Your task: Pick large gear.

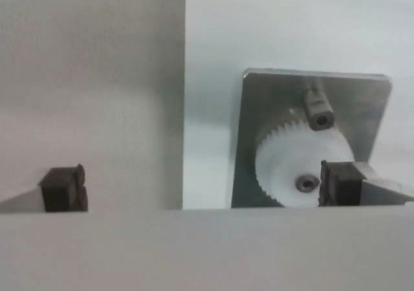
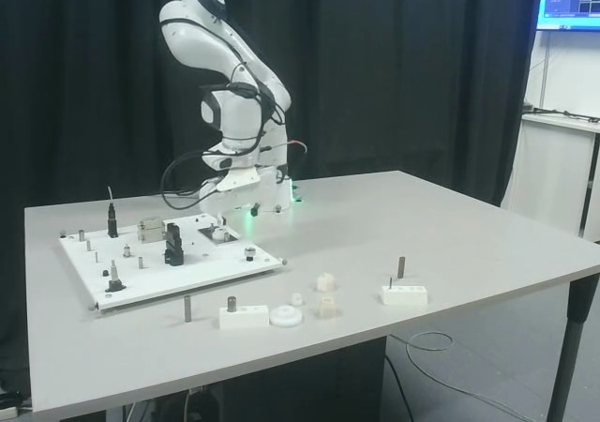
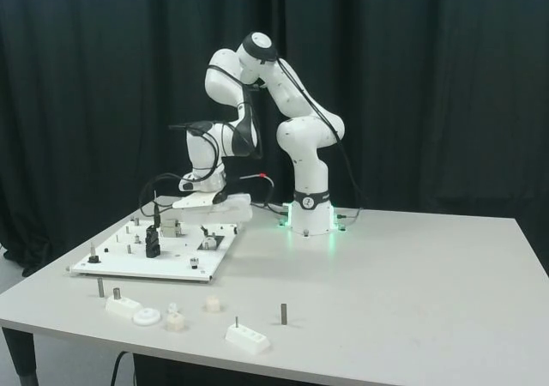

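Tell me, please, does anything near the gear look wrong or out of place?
Nothing looks damaged or spilled. One oddity: the open gripper is not centred on the white gear. One finger overlaps the gear's edge beside its hub; the other is far off the grey plate.

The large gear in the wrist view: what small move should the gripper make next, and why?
Probably a small sideways shift so the gripper is centred over the large gear. Its fingers stand wide open, but one fingertip overlaps the gear on the grey plate, while the other is far off it.
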Action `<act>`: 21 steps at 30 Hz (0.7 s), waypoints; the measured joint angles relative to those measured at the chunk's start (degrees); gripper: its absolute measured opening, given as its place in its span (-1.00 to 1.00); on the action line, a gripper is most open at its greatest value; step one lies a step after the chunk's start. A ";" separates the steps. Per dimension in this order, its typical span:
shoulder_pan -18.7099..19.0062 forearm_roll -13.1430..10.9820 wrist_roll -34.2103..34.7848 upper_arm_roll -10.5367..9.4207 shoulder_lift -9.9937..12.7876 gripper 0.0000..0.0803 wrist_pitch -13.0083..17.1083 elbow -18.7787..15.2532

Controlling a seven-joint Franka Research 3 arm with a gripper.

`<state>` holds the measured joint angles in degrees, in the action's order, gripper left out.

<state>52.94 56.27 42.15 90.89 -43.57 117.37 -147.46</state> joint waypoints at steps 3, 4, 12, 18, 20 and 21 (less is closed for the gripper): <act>-0.24 0.01 1.91 -2.07 0.01 0.99 -1.62 0.28; -0.34 0.03 2.41 -2.74 0.01 0.99 -2.21 0.34; -1.12 0.12 5.12 -7.17 0.04 0.99 -5.24 0.59; -1.47 0.45 6.00 -8.62 0.05 0.99 -5.76 0.63; -1.51 0.55 6.01 -8.81 0.05 0.99 -5.81 0.67; -1.52 0.62 6.01 -8.88 0.05 0.99 -5.83 0.69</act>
<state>51.42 56.89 48.16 82.01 -43.52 111.54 -146.77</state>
